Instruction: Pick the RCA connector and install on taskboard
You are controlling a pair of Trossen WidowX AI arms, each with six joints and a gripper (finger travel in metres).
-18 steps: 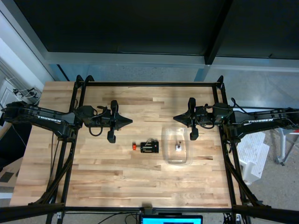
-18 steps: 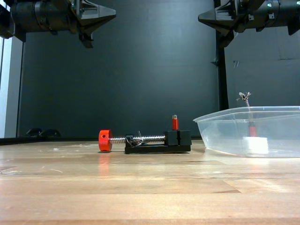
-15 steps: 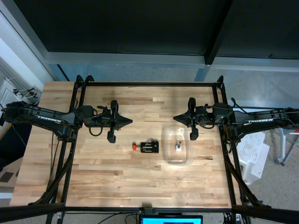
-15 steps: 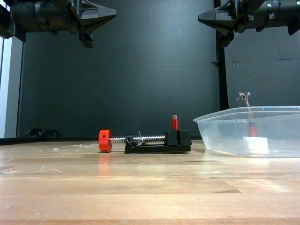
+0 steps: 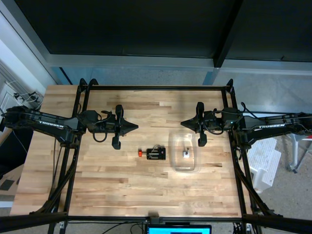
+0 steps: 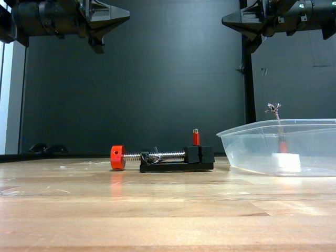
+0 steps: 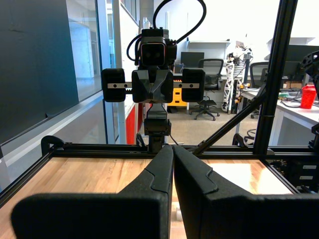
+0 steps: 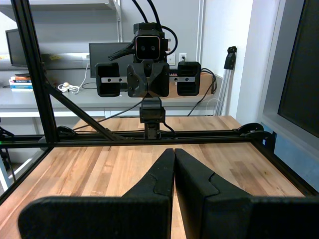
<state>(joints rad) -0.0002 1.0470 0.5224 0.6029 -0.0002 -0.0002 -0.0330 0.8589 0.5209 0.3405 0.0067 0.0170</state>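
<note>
Left gripper, right gripper: my jaws together, parked high at mid-frame, likely awaiting start. Connector staged in tray, right of taskboard.

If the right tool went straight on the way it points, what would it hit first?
Likely the left arm's black tool, facing the right tool head-on, both high over the wooden table.

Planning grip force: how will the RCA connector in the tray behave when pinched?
Likely light: the RCA connector is tiny. Upright in the clear tray, it may tip. Its wire tail looks floppy. Left gripper and right gripper hang shut, high above.
</note>
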